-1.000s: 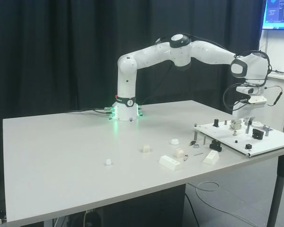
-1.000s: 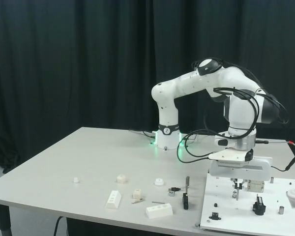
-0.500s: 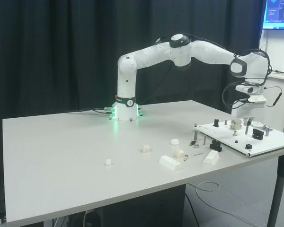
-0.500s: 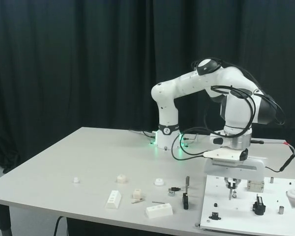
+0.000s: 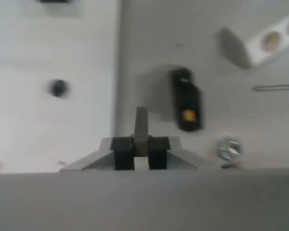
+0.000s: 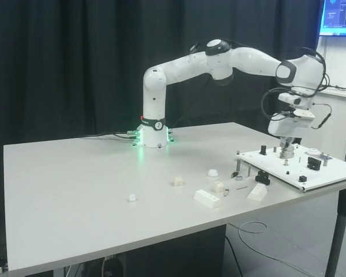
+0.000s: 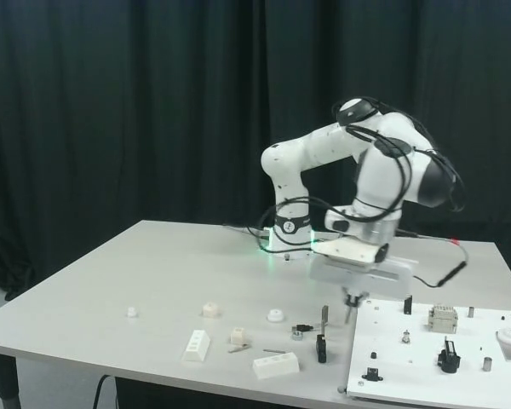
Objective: Place square peg 2.
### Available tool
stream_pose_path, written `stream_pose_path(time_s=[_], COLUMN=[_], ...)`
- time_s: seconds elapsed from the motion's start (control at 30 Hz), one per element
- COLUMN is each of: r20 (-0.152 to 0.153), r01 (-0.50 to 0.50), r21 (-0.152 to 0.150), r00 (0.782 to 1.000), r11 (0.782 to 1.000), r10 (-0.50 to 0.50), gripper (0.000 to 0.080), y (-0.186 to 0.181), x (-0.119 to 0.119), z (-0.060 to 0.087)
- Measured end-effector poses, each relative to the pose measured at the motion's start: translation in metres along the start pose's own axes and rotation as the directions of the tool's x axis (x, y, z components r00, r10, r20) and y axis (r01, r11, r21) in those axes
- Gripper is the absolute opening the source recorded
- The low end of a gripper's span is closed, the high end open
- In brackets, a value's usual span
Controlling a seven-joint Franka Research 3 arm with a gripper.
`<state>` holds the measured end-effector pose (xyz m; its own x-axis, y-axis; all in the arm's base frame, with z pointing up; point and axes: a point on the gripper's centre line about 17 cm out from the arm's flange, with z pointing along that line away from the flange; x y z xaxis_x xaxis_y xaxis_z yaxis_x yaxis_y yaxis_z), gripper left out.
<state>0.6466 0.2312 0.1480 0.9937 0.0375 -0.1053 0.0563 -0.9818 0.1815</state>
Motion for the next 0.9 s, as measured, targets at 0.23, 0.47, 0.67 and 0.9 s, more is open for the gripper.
stream_pose_path(time_s=[0.23, 0.47, 0.67, 0.9], r20=[0.057, 0.093, 0.096, 0.075], r01=[0.04, 0.079, 0.115, 0.148], r21=[-0.019, -0.004, 0.023, 0.084], r00=[0.998, 0.993, 0.988, 0.985], r11=[0.999, 0.997, 0.993, 0.985], r10=[-0.039, -0.078, -0.117, -0.154], gripper=[0.0059, 0.0059, 0.0059, 0.0059], y=[0.056, 0.105, 0.133, 0.15], x=[-0.013, -0.027, -0.035, -0.041], z=[0.005, 0.021, 0.038, 0.06])
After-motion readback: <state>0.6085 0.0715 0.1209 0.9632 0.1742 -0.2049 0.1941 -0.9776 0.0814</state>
